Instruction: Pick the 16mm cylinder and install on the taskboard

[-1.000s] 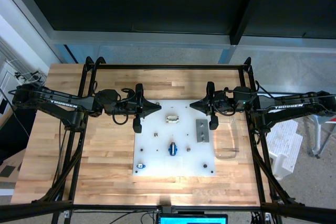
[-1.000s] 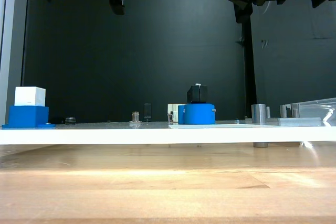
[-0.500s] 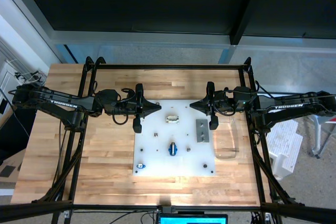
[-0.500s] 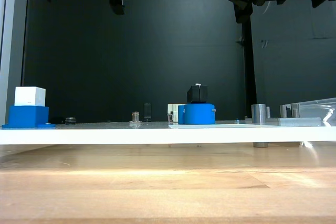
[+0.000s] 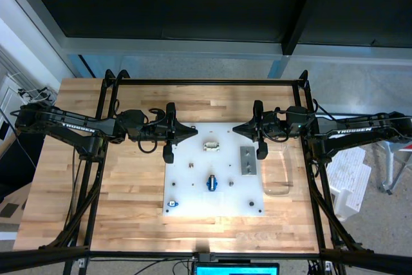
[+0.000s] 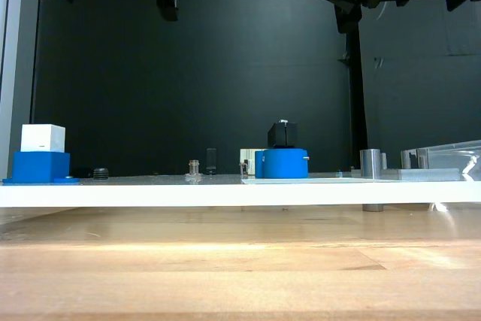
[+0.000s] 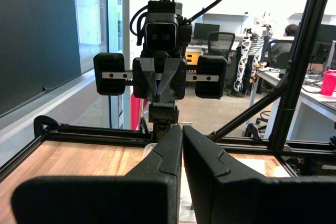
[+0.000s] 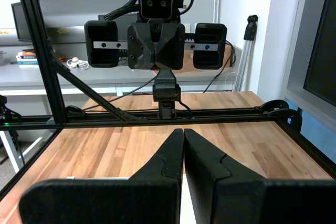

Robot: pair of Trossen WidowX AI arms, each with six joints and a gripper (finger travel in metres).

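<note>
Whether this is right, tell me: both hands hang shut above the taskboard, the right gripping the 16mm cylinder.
Not gripping: the right hand is shut empty; the 16mm cylinder stands on the taskboard, per the high view. The left hand hangs shut too.

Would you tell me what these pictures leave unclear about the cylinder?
High view: 16mm cylinder too small to tell whether seated in the taskboard.
Low view: board's edge hides its holes.
Wrist views: cylinder outside both; left gripper and right gripper, shut, hover above the board's far side.
</note>
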